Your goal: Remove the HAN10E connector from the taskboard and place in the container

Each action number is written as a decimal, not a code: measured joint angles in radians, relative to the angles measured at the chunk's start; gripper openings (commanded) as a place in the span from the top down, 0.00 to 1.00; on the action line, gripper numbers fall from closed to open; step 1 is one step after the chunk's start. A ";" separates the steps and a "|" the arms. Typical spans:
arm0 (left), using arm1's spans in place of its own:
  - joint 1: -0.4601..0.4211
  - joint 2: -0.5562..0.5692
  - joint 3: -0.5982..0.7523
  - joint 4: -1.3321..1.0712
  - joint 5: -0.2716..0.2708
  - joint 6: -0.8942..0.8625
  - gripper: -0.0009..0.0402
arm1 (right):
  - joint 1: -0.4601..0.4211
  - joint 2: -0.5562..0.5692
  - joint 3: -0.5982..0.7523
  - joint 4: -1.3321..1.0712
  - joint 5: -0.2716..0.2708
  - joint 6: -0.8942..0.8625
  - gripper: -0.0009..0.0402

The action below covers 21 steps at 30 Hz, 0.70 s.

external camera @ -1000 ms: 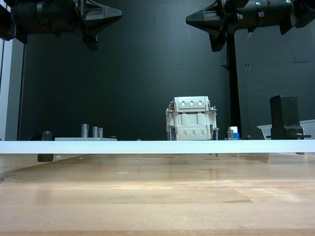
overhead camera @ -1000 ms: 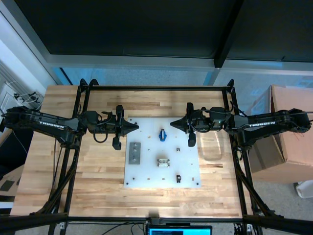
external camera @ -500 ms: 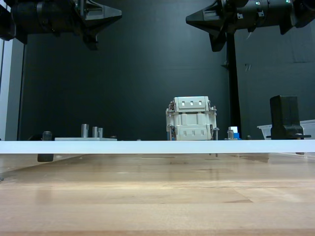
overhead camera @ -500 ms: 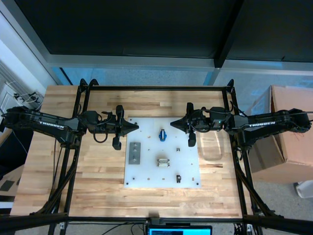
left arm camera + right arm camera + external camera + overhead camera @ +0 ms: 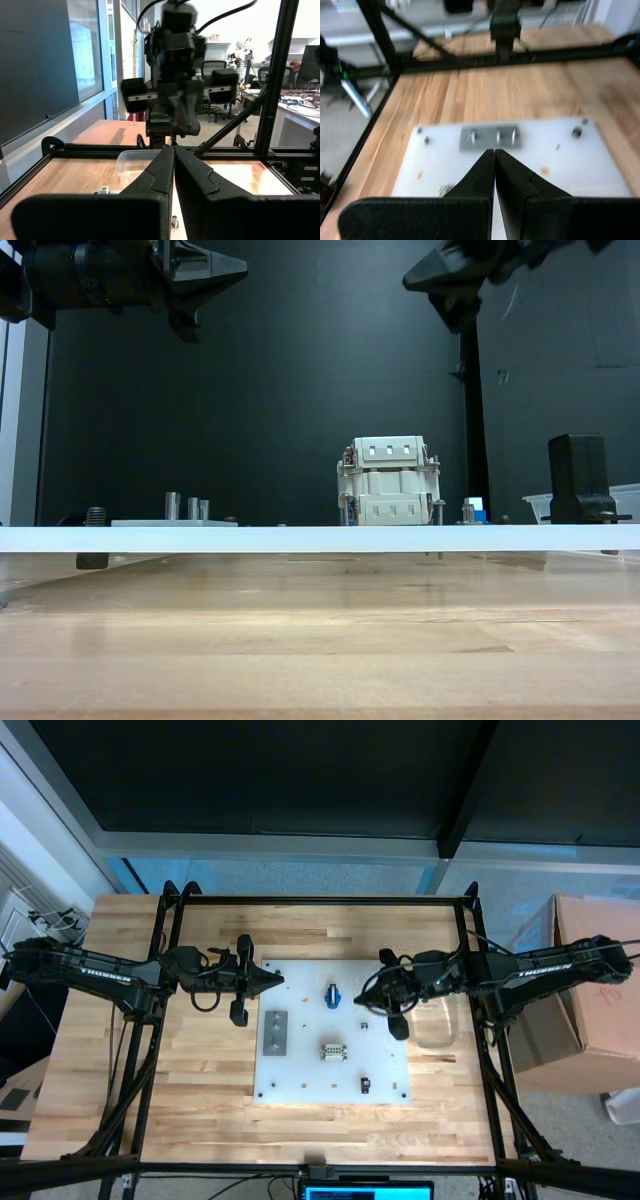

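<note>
Fingers: the left gripper (image 5: 173, 149) is shown with its fingers (image 5: 157, 172) pressed together on nothing; the right gripper (image 5: 494, 151) is closed the same way, also empty.
Connector: the HAN10E connector (image 5: 334, 1051) is seated upright on the white taskboard (image 5: 300, 1075), held by neither arm.
Grippers: the left gripper is held high over the board's far left edge; the right gripper is held high over the board's right half, beyond the connector.
Around it: a blue part (image 5: 333, 995) is set beyond the connector, a grey block (image 5: 274, 1031) to its left, a small black part (image 5: 366, 1084) nearer the front.
Container: the clear container (image 5: 435, 1022) lies just beside the board's right edge, crossed above by the right arm.
Surface: a wooden table (image 5: 200, 1105), ringed by a black frame (image 5: 320, 901).
Room: a cardboard box (image 5: 590, 995) is seen at right.
</note>
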 measured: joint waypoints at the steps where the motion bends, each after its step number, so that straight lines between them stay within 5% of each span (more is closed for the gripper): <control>1: 0.000 0.000 0.000 0.000 0.000 0.000 0.98 | 0.018 0.014 0.031 -0.050 0.017 0.002 0.98; 4: 0.000 0.000 0.000 0.000 0.000 0.000 0.98 | 0.055 0.063 0.119 -0.192 0.057 0.007 0.98; 21: 0.000 0.000 0.000 0.000 0.000 0.000 0.98 | 0.074 0.357 0.492 -0.647 0.056 0.028 0.91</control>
